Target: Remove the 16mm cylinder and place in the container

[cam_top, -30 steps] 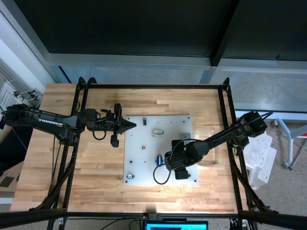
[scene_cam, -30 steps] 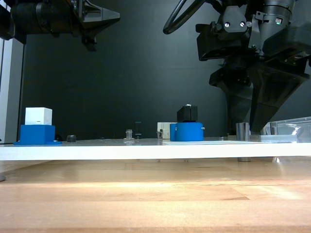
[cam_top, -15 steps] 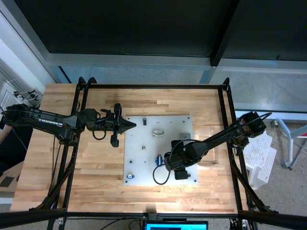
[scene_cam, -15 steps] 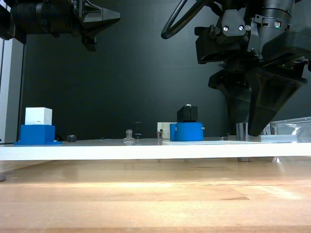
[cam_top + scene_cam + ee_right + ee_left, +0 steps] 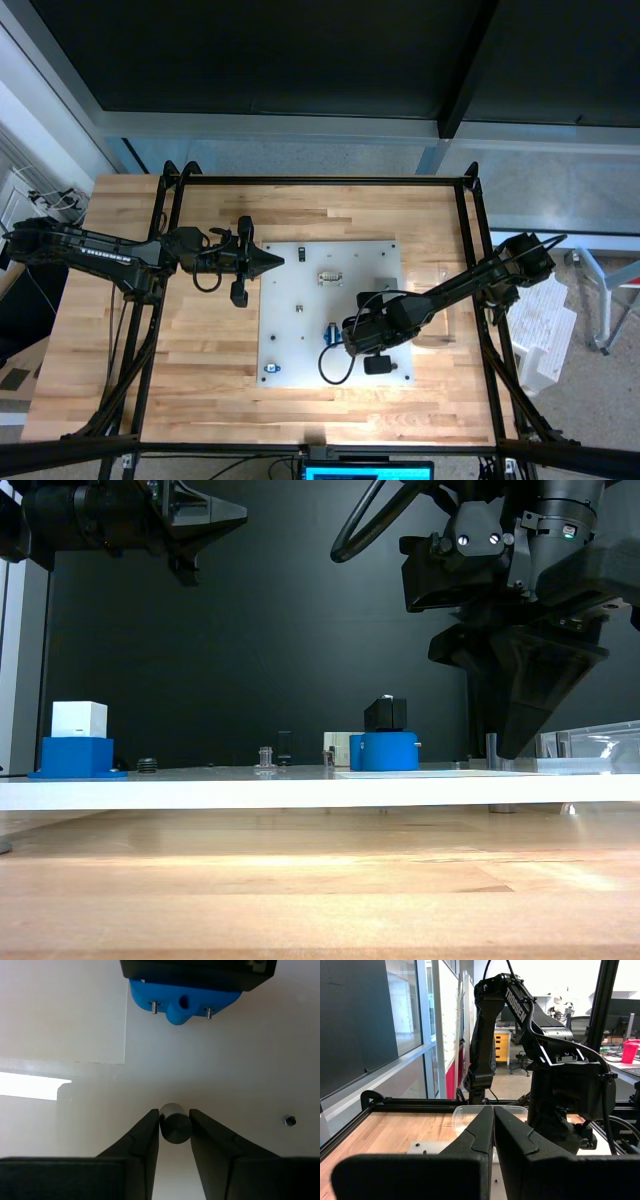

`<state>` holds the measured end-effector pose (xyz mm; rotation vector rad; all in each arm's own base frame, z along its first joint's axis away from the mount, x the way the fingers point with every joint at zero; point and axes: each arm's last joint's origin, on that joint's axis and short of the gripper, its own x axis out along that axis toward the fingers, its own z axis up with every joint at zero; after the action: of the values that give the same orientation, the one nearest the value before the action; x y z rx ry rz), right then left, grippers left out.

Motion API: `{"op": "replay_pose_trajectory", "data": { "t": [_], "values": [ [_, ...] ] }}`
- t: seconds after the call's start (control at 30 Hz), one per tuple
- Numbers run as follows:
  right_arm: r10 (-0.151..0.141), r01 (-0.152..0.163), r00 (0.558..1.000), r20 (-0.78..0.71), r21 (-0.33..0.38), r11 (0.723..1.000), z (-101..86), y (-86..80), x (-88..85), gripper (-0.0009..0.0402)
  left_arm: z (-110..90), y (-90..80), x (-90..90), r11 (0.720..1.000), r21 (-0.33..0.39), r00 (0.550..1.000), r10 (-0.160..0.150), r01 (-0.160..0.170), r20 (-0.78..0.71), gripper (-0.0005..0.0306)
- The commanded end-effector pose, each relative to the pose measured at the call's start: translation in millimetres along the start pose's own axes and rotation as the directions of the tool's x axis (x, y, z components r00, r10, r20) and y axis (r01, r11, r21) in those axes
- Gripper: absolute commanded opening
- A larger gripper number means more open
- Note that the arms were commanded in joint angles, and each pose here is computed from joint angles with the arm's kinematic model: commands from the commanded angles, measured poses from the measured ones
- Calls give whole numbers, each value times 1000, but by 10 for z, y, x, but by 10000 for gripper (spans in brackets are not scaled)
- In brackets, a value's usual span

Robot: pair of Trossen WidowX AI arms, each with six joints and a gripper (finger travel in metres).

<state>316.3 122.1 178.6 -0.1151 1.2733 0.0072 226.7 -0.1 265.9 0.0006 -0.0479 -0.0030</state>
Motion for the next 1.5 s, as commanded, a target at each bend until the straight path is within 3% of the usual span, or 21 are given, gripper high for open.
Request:
{"op": "replay_pose_trajectory", "data": {
  "t": [0.03,0.3,0.7,1.4,1.5],
  "values": [
    [-1,1,1000,-1,1,1000,-2,-2,1,50,2,1,0,1000,0,1000,0,0,1,0],
    [-1,1,1000,-1,1,1000,0,-6,0,14,2,1,0,1000,0,1000,0,0,1,0],
    [3,-3,1000,14,-3,1000,-1,-26,-86,12,2,0,0,1000,0,1000,0,0,1,0],
    [38,-43,987,153,27,999,-62,-143,-668,12,2,1,0,1000,0,1000,0,0,1,0],
    [8,-15,985,173,37,999,-95,-177,-767,12,2,1,0,1000,0,1000,0,0,1,0]
  ]
}}
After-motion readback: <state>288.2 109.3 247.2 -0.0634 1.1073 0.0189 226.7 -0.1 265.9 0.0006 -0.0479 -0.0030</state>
